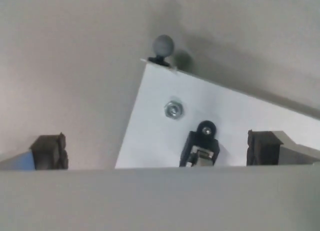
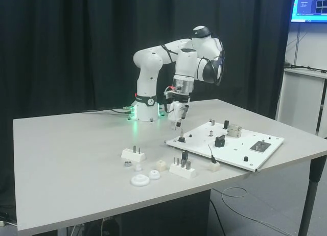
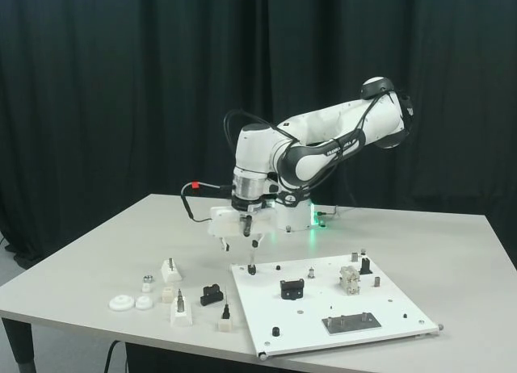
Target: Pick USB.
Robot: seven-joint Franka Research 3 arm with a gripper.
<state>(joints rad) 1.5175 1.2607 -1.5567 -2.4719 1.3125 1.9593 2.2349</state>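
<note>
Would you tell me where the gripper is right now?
In both room views the gripper hovers open above the white board's corner nearest the arm's base, over the small black peg there; it holds nothing.

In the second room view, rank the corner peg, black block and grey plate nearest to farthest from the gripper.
1. Corner peg, just under the open gripper.
2. Black block, middle of the white board.
3. Grey plate, near its front edge.
</note>
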